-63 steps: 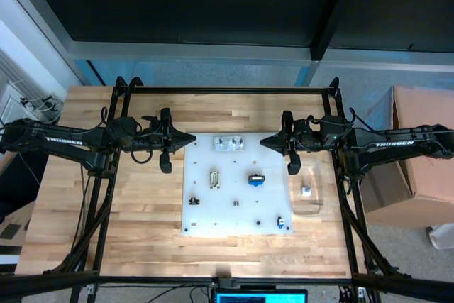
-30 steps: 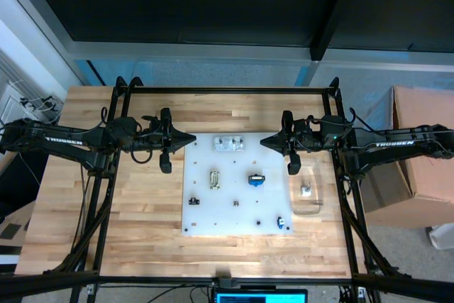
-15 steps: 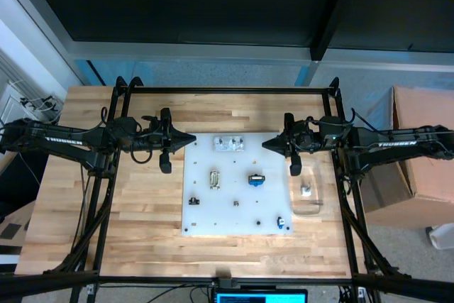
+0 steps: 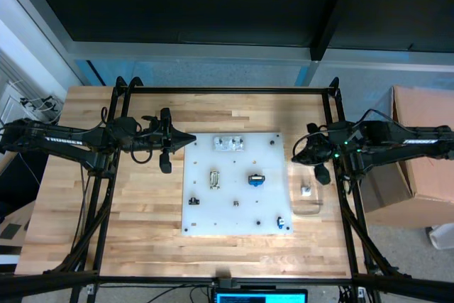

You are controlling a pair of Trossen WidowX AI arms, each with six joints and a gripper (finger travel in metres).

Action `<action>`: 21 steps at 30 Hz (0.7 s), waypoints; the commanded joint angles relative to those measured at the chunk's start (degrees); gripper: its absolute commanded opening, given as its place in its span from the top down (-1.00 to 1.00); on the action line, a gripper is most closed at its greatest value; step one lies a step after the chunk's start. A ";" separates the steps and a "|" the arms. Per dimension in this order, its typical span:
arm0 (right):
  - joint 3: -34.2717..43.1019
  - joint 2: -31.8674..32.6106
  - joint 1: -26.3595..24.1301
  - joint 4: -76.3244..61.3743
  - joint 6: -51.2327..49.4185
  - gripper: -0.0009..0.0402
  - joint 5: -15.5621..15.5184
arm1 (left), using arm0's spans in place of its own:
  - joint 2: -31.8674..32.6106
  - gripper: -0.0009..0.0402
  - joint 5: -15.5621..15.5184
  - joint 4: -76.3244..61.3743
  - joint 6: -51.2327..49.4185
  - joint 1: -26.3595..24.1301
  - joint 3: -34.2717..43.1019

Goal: Pick the RJ45 connector and install on the taskboard

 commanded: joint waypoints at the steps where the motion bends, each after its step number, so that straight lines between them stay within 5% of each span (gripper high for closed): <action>1: 2.80 0.04 0.76 -9.25 0.59 0.96 0.22 | 0.00 0.96 0.00 0.00 0.00 0.02 0.00; 21: 10.43 0.09 4.48 -36.83 3.85 0.96 1.09 | 0.00 0.96 0.00 0.00 0.00 0.02 0.00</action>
